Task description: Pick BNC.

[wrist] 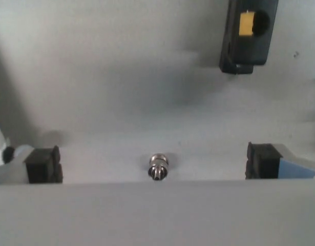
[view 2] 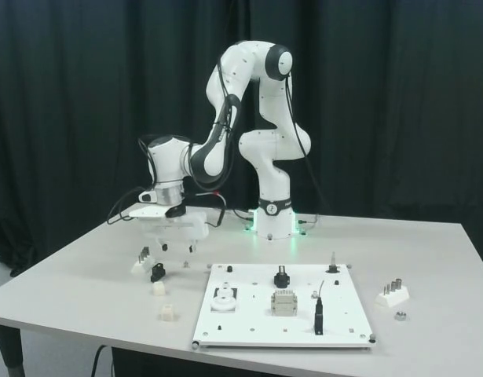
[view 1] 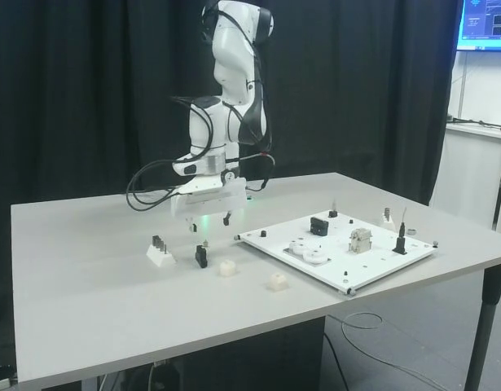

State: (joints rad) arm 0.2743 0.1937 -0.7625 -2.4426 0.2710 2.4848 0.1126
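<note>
Your gripper (wrist: 153,163) hangs wide open and empty, the BNC connector (wrist: 158,166) lying on the table (wrist: 96,77) midway between its fingertips.

bare table around BNC (wrist: 158,166), black part (wrist: 248,35) apparently apart

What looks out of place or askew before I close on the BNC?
Nothing stands out. The BNC stands upright on the table, centred between the open fingers, untouched. A black part sits nearby, clear of the gripper.
</note>
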